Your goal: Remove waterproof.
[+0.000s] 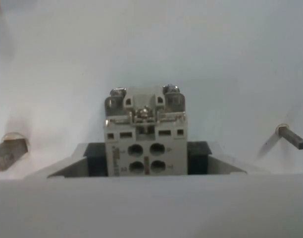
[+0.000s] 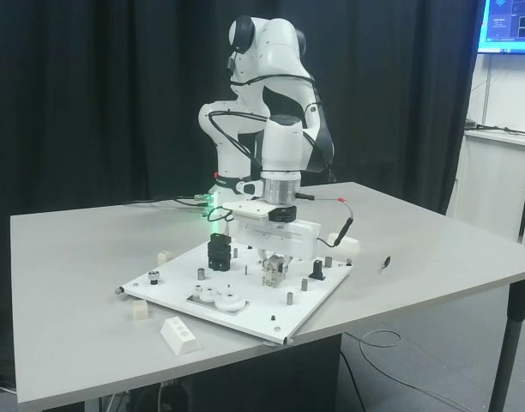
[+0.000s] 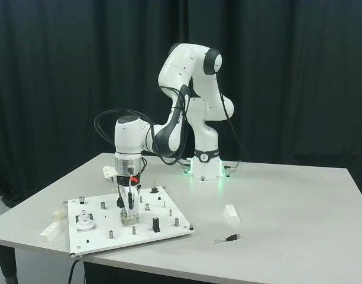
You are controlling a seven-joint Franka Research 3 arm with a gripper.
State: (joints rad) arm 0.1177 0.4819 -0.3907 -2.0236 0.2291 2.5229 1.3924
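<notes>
The waterproof connector (image 1: 146, 134) is a grey-white block with four round sockets and metal screws on its top. It sits between the two black finger pads (image 1: 198, 157) of my gripper (image 1: 147, 157), which press on both its sides. In the room views the gripper (image 2: 272, 268) reaches straight down to the white board (image 2: 254, 322), and the connector (image 3: 129, 221) is at or just above the board's surface; I cannot tell whether they touch.
Metal pegs (image 1: 291, 137) stand on the board on both sides of the connector. A black block (image 2: 218, 253), white gears (image 2: 220, 298) and a small black upright part (image 3: 155, 223) also sit on it. White blocks (image 2: 180, 335) (image 3: 231, 213) lie on the grey table.
</notes>
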